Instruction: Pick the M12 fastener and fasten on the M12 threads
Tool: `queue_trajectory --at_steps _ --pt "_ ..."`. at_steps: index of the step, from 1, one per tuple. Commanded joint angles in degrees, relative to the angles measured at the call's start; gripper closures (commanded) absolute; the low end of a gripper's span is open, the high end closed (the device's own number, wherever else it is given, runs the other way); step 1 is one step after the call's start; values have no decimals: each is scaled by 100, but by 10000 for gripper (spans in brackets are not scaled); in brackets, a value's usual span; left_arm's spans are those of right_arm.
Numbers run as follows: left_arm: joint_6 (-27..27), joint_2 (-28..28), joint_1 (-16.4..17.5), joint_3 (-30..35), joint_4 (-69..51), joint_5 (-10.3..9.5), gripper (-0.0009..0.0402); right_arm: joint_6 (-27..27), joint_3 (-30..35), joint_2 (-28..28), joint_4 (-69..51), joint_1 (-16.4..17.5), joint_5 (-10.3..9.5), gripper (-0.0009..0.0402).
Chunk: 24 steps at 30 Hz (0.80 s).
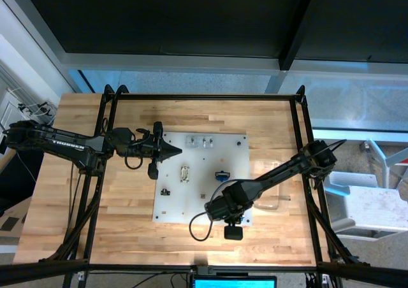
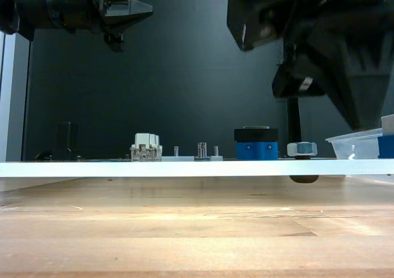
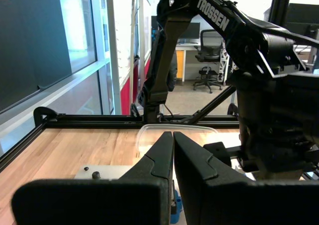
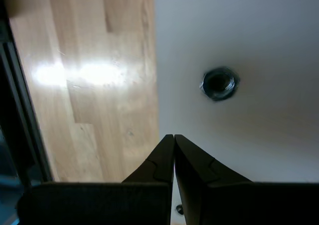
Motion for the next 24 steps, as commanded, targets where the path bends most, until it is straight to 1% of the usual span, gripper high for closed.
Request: queue_trajectory --at_steps 1,4,5,10,24 --pt "0 2 0 0 -9 2 393 151 85 -9 -15 -20 577 393" --pt "0 0 2 0 -2 0 393 170 83 4 -7 -17 935 393" --pt "0 -2 2 0 0 0 393 168 83 9 2 -20 966 393" --pt "0 2 0 0 -15 2 393 170 79 105 15 -22 962 393" --pt "0 2 2 0 -7 0 393 212 -129 105 197 -11 994 393"
